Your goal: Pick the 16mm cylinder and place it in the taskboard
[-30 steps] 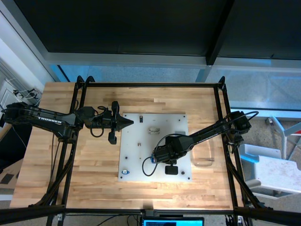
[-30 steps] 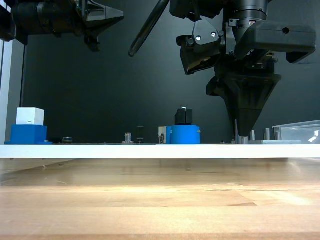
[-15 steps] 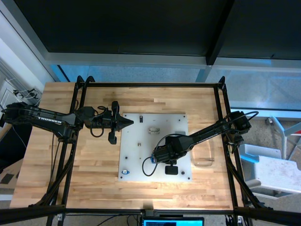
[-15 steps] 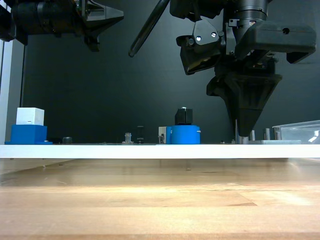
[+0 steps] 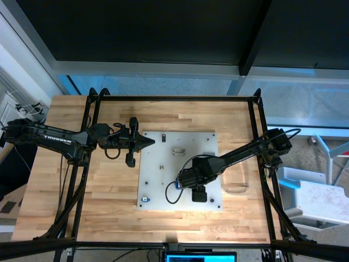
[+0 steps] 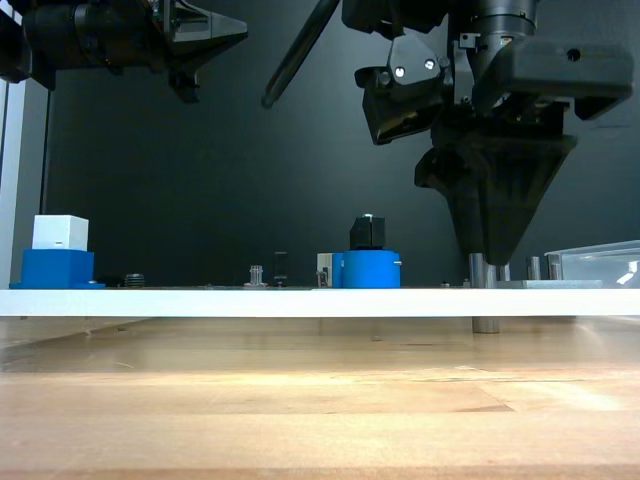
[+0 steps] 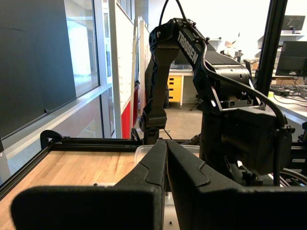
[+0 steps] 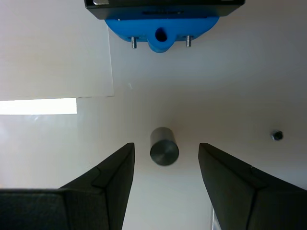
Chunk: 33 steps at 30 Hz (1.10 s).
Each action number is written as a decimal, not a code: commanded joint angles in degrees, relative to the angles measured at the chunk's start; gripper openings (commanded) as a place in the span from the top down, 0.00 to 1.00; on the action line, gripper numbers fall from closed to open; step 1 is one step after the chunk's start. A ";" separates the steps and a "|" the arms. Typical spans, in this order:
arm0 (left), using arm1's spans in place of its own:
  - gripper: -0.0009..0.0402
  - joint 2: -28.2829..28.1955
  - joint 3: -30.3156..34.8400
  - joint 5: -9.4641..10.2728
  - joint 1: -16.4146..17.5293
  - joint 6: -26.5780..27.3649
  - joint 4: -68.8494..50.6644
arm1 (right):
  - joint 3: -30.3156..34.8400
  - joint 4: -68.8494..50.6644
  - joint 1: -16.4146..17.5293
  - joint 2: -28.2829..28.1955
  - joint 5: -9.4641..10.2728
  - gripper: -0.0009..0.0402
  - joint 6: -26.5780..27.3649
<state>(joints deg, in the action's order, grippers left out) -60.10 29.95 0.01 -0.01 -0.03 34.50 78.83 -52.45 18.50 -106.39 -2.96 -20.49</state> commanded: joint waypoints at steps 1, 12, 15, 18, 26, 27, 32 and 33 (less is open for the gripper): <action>0.98 0.00 0.00 0.00 0.00 -0.02 0.02 | 0.07 -0.76 0.02 1.07 0.00 0.52 0.00; 0.98 0.00 0.00 0.00 0.02 -0.02 0.02 | 0.07 -2.60 0.02 5.05 -0.04 0.52 -0.02; 0.98 0.00 0.00 0.00 0.00 -0.02 0.02 | 0.07 -2.64 0.02 6.14 -0.02 0.52 -0.02; 0.98 0.00 0.00 0.00 0.02 0.00 0.02 | 0.07 -2.80 0.02 7.58 -0.02 0.52 -0.02; 0.98 0.00 0.00 0.00 0.02 -0.02 0.02 | 0.07 -4.07 -0.02 9.33 -0.02 0.52 -0.02; 0.98 0.00 0.00 0.00 0.00 0.00 0.02 | 0.07 -4.17 0.00 9.33 -0.02 0.52 -0.02; 0.98 0.00 0.00 0.00 0.00 -0.02 0.02 | 0.07 -4.09 -0.02 9.33 -0.04 0.52 0.02; 0.98 0.00 0.00 0.00 0.00 -0.02 0.02 | 0.07 -4.09 -0.02 9.33 -0.02 0.52 0.02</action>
